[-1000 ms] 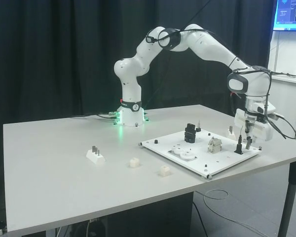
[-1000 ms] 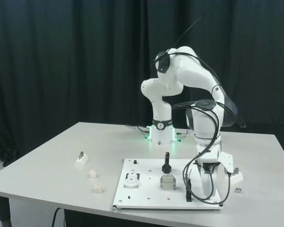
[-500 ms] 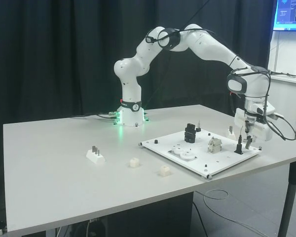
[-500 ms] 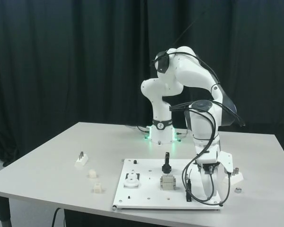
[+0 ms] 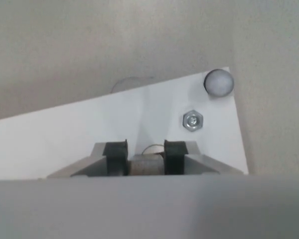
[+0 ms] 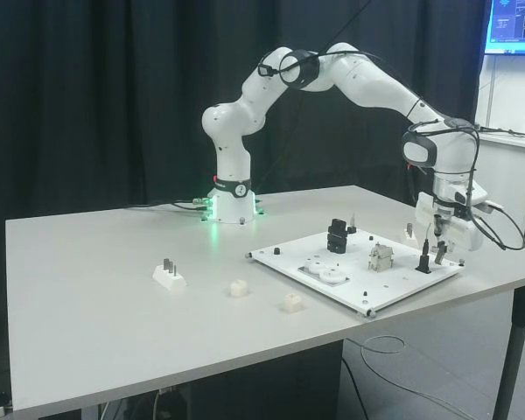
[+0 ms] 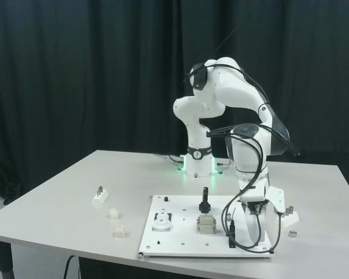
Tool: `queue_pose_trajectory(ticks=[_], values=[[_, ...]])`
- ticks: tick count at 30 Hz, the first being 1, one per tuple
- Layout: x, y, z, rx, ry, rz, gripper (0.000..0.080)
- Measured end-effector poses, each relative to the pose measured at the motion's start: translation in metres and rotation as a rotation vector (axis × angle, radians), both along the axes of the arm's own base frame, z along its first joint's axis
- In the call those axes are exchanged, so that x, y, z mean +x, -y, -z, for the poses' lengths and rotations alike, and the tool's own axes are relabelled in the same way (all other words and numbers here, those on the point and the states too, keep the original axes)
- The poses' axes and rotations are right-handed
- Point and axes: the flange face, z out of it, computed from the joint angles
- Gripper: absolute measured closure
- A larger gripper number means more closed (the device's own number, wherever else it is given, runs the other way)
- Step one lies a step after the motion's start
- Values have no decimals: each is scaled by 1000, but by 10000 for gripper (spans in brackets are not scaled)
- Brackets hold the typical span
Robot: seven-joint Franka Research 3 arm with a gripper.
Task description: Insert square peg 4.
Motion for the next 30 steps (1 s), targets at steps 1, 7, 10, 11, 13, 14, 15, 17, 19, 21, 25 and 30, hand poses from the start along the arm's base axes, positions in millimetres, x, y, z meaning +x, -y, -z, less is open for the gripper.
queue_pose_trajectory(ticks=[1, 7, 10, 11, 13, 14, 15, 17, 19, 21, 25, 30], values=[[0, 1, 0, 1, 0, 2, 652], [2, 4, 0, 15, -5, 17, 652], [3, 6, 0, 23, -8, 22, 652], [3, 7, 0, 26, -8, 24, 652], [3, 8, 1, 31, -10, 28, 652], [4, 8, 1, 34, -11, 30, 652], [4, 9, 1, 37, -12, 31, 652], [4, 10, 1, 41, -13, 35, 652], [4, 10, 1, 44, -15, 39, 652], [5, 11, 1, 47, -16, 41, 652], [5, 11, 1, 52, -17, 42, 652], [5, 12, 1, 56, -19, 42, 652]])
